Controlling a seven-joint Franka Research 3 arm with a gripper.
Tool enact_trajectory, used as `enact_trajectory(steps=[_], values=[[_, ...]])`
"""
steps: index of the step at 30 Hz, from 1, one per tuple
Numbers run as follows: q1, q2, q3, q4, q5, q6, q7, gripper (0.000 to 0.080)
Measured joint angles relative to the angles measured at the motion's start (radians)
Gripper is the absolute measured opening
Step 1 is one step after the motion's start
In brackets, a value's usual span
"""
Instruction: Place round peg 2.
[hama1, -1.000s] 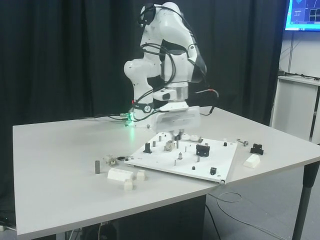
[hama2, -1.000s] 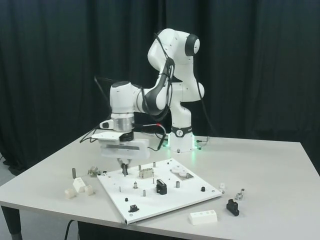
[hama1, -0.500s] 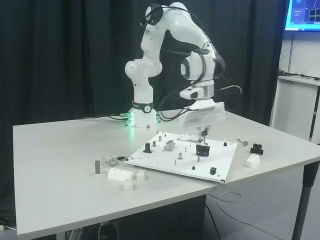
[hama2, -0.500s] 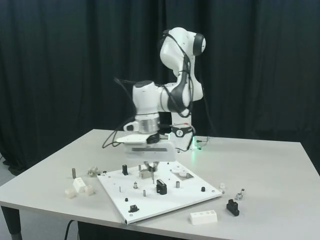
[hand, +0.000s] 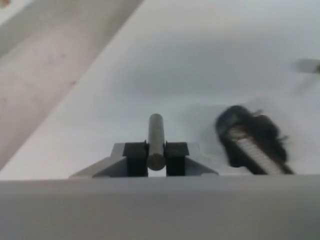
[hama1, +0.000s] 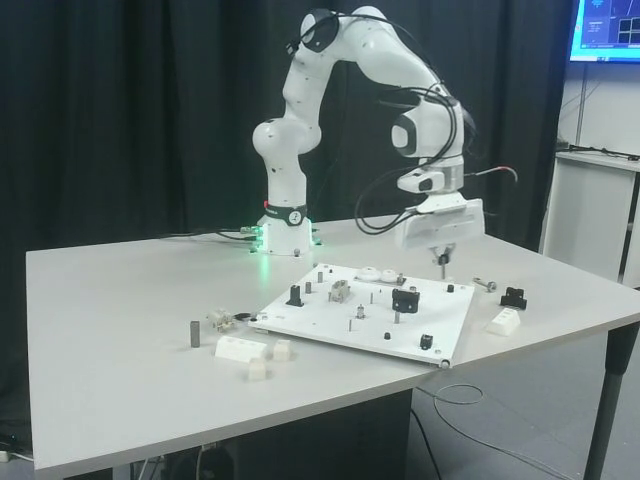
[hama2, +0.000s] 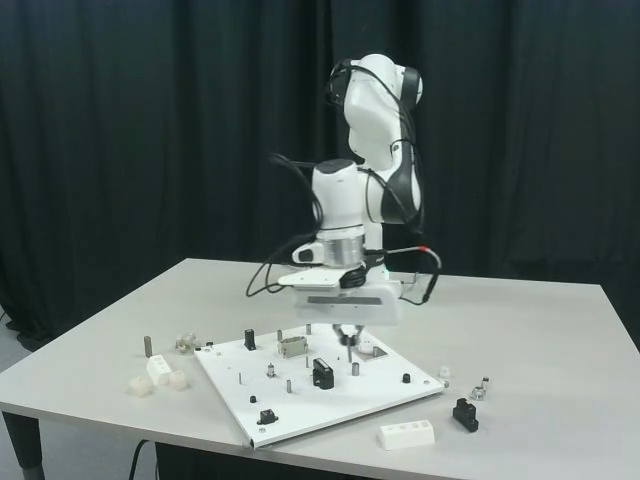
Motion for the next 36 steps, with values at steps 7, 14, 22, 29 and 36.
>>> enact_trajectory(steps=[7, 14, 22, 29, 36], values=[[0.046, 0.009, 0.001, 0.016, -0.006, 0.0, 0.014, 0.0074], [0.083, 0.049, 0.028, 0.06, 0.0, 0.009, 0.04, 0.0074], [0.115, 0.15, 0.071, 0.164, 0.0, 0.022, 0.092, 0.0074], [0.141, 0.23, 0.072, 0.243, -0.008, -0.01, 0.092, 0.0074], [0.146, 0.272, 0.072, 0.285, -0.014, -0.064, 0.098, 0.0074]])
